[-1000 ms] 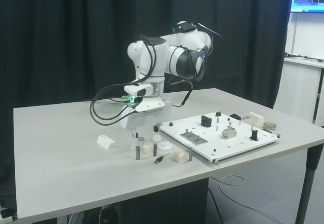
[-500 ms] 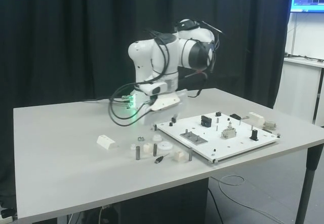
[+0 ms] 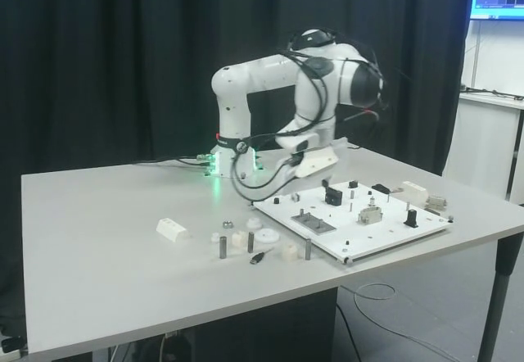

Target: Remove square peg 1.

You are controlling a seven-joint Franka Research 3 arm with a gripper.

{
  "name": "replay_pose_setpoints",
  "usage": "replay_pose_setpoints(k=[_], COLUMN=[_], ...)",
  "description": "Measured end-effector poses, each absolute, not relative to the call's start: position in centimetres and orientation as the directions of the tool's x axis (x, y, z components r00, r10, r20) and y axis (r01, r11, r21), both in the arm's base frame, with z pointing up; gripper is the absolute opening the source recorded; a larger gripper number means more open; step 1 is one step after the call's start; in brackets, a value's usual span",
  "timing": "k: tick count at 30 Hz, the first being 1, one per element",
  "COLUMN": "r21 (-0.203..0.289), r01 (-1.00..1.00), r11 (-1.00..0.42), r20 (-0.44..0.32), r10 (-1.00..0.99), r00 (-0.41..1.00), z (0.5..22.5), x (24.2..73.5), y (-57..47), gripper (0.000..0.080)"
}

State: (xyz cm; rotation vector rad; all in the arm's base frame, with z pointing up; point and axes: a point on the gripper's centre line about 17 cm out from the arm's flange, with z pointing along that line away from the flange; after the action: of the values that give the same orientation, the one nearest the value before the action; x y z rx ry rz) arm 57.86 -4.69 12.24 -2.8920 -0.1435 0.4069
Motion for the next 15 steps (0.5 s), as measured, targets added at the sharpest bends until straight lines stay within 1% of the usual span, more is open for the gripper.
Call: replay_pose_setpoints(k=[6, 15], r21=[-0.211, -0.144], r01=[0.055, 0.059], r11=[-0.976, -0.988], r20=[-0.274, -0.243], r10=[0.113, 0.093], r00=[0.955, 0.965], z=[12.2, 11.5], x=[56.7, 55.7], y=[-0.1, 4.4], gripper=[0.08, 0.08])
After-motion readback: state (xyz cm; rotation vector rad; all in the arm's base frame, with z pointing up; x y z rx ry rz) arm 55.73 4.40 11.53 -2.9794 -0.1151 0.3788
